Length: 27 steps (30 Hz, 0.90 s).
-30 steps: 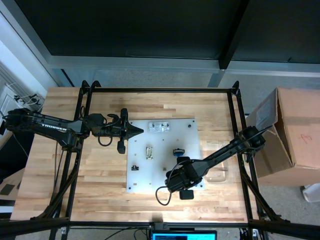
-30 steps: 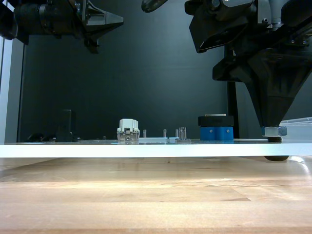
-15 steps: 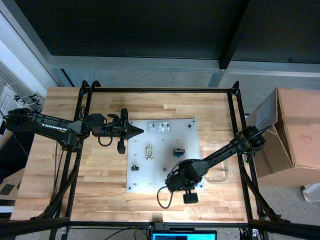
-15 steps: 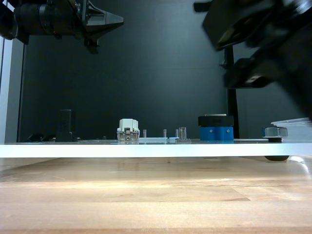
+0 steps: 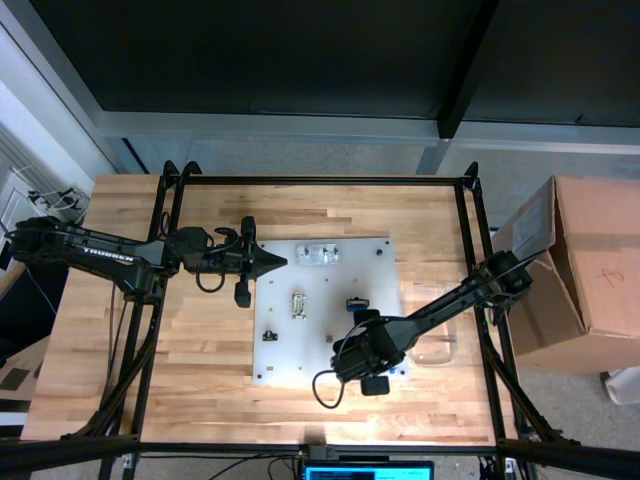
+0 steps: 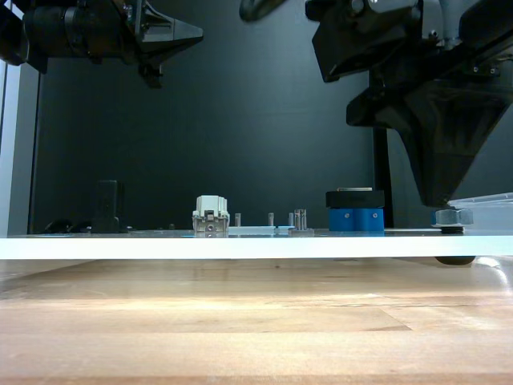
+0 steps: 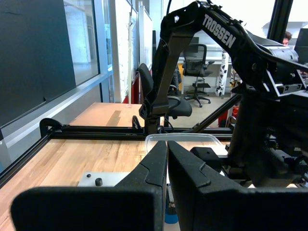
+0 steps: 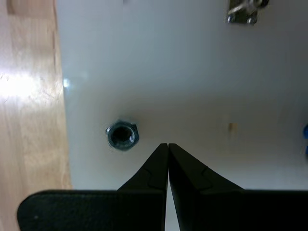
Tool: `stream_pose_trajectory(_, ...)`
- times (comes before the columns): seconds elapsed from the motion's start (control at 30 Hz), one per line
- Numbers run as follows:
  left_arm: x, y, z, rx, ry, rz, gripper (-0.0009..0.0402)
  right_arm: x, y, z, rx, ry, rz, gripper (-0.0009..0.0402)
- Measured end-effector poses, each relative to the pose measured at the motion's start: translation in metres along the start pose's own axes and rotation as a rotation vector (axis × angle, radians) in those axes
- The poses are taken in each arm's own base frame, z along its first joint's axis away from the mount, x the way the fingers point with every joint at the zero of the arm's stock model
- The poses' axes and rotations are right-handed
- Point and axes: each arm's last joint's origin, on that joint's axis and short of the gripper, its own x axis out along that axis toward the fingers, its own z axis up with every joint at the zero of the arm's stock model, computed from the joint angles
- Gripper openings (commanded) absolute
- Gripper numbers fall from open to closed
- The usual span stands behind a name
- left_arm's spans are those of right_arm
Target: Pick the M12 nut and place it on its threads and fasten
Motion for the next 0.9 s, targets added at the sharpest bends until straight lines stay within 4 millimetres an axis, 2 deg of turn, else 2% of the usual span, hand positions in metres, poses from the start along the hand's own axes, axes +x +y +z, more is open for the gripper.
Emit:
stream_pose_trajectory(0.53,0.0,0.0,0.0,0.0,0.0,0.0,0.0,0.007,0.0026,-0.0001,0.007,-0.019,0.044,0.0)
stream_pose_trajectory(0.73,0.0,0.0,-0.0001,0.0,0.0,0.0,0.0,0.0044,0.0089,-0.005,-0.014,0.093,0.293,0.0)
stream_pose_trajectory(0.9,0.0,0.0,0.0,0.0,0.0,0.0,0.0,0.0038,0.0051,-0.0045,-0.003,0.053,0.178,0.0)
